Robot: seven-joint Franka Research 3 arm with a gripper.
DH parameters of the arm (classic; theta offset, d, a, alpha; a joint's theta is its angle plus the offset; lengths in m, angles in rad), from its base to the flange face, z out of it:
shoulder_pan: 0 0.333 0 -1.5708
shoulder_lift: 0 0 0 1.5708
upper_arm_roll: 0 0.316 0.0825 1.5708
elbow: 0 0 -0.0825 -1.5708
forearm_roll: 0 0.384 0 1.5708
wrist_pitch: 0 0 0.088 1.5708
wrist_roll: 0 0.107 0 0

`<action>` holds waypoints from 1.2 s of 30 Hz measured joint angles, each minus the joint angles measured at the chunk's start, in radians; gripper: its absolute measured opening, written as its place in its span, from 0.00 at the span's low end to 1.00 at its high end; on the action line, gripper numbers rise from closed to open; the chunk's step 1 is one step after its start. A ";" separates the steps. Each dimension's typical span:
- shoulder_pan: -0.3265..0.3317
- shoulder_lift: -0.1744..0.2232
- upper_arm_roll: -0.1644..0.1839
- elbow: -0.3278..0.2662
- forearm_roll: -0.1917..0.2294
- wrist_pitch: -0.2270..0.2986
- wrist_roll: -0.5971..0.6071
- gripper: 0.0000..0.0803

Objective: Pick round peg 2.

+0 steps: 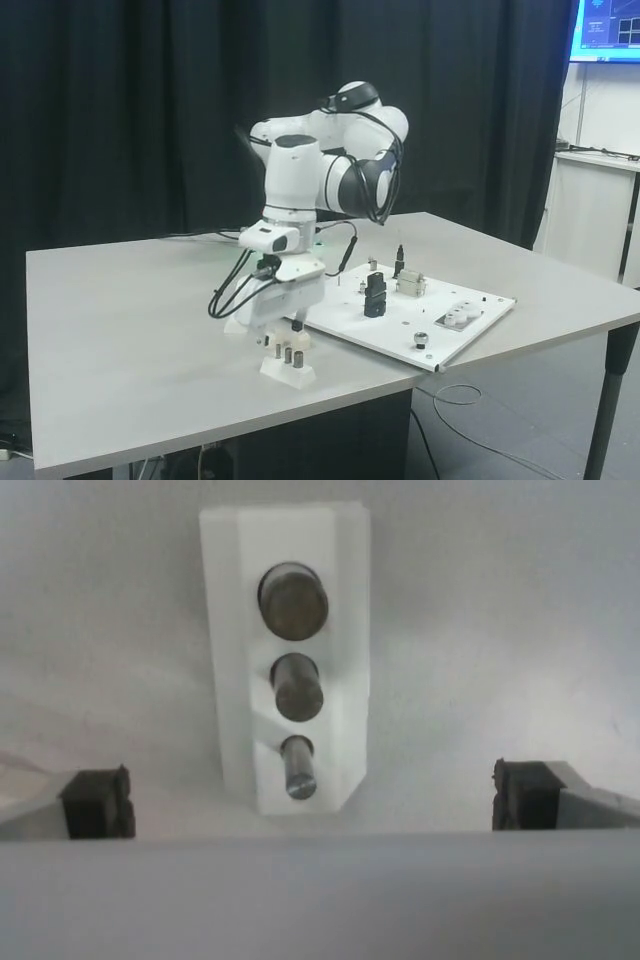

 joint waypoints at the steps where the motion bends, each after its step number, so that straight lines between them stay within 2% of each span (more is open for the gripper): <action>1: -0.006 0.000 0.004 0.007 -0.006 -0.004 0.003 1.00; 16: -0.076 0.000 0.072 0.071 -0.058 -0.013 0.032 1.00; 27: -0.103 0.000 0.098 0.103 -0.075 -0.013 0.054 1.00; 28: -0.104 0.000 0.099 0.106 -0.076 -0.013 0.059 0.88; 36: -0.109 -0.001 0.100 0.123 -0.085 -0.014 0.074 0.88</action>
